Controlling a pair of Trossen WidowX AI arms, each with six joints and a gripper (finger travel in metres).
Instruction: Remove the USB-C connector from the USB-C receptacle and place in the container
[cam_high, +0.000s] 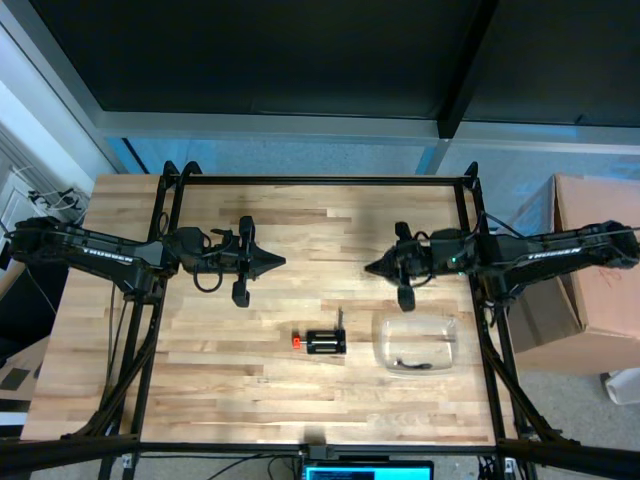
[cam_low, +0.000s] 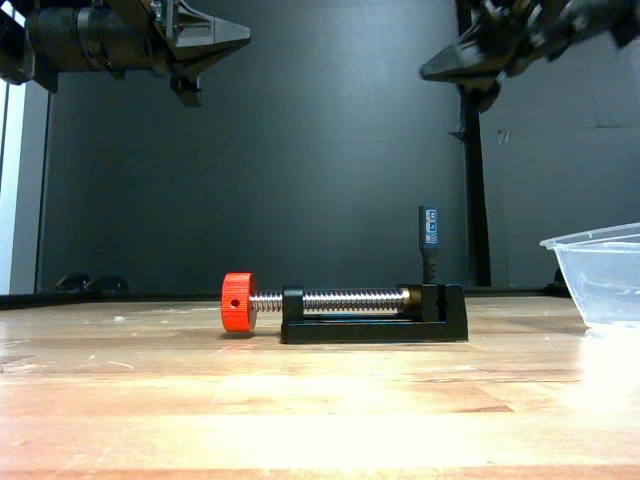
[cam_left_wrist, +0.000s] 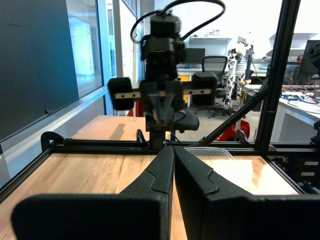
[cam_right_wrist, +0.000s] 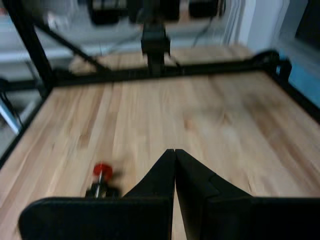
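Hovering pincers (cam_high: 283, 262) (cam_high: 367, 268); connector (cam_high: 410, 364) inside container (cam_high: 381, 340)

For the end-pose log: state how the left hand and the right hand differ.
Left hand points rightward over the left half of the table; right hand points leftward, behind the container. In the low view, right hand's tip hangs lower than left hand's. Both are shut, empty, above the table. The USB-C connector lies free in the container, clear of the receptacle.

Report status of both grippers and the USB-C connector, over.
Left gripper shut, empty, raised over table. Right gripper shut, empty, raised beyond container. USB-C connector apparently lying free inside container, clear of receptacle. Vise stands beside container.
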